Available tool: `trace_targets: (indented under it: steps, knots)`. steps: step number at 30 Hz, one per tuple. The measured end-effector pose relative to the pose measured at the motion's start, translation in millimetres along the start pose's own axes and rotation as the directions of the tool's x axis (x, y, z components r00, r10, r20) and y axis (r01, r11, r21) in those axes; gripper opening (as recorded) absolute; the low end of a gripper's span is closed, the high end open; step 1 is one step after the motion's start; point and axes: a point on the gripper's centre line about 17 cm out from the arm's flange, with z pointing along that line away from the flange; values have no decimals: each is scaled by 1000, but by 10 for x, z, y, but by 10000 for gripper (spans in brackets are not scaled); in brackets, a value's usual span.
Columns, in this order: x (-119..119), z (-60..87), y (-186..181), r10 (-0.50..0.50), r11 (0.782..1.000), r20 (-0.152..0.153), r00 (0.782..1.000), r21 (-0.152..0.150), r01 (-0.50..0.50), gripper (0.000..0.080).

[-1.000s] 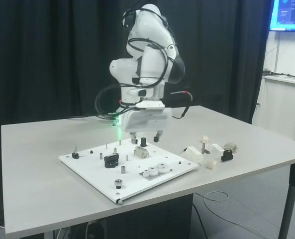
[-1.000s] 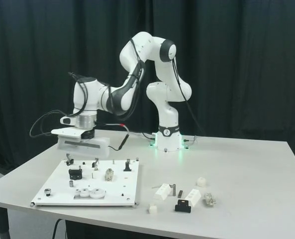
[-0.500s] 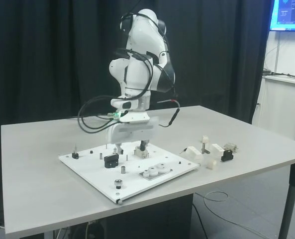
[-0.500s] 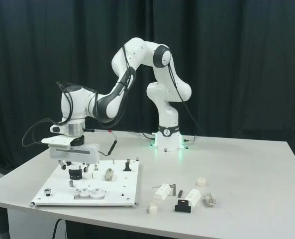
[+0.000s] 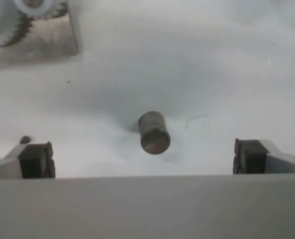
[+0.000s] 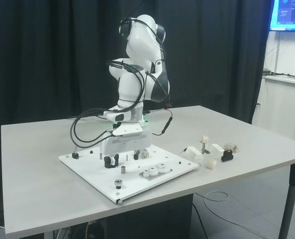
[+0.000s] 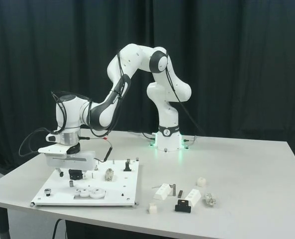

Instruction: Remove round peg 4.

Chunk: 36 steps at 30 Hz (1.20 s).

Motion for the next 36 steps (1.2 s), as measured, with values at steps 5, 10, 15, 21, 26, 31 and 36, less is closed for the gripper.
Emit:
trace_targets:
  steps: [5,10,15,21,26,31,36]
  knots:
    - [8,72,8,-9,1000,2,1000,5,9,800]
    - [9,133,17,-11,1000,9,1000,5,11,800]
    - [-5,188,19,-13,1000,16,1000,7,13,800]
    - [-27,237,26,-20,1000,22,1000,8,20,800]
    - [-35,258,36,-25,1000,25,999,9,25,800]
    - [-39,263,51,-28,1000,25,999,8,28,800]
    - [-37,261,83,-29,1000,23,999,6,29,692]
